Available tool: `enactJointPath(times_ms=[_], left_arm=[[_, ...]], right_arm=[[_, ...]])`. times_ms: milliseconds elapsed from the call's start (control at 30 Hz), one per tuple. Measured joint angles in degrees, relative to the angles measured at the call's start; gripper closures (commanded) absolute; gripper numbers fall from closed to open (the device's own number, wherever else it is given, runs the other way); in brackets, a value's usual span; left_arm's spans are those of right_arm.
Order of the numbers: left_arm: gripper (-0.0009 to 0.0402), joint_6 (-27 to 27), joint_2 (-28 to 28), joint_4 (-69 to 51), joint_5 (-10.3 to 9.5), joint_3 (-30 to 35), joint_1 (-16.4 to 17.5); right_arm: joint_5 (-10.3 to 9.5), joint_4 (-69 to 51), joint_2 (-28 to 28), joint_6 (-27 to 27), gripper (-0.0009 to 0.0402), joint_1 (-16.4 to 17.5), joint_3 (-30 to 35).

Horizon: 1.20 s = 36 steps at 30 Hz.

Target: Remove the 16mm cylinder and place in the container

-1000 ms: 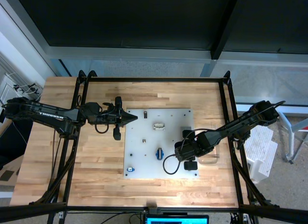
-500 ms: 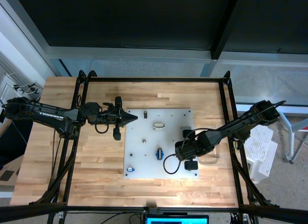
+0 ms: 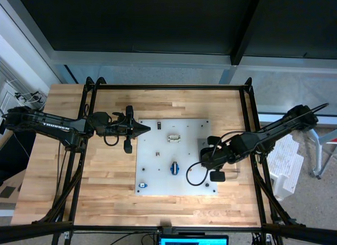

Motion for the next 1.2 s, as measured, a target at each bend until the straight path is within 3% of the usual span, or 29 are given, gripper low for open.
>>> enactJointPath(times_ms=[400, 900, 1200], left_arm=[[0.0393, 0.0, 0.0, 0.0, 0.0, 0.0, 0.0], [0.0393, -0.02, 0.0, 0.02, 0.02, 0.0, 0.0], [0.0393, 0.0, 0.02, 0.0, 0.0, 0.0, 0.0]], right_arm=[[0.0, -4.74, -8.5, 2.6, 0.0381, 0.26, -6.88], [-1.11, -7.39, -15.76, 14.91, 0.0381, 5.03, -16.26], [-1.18, -6.34, -15.82, 19.43, 0.0308, 5.88, -18.25]])
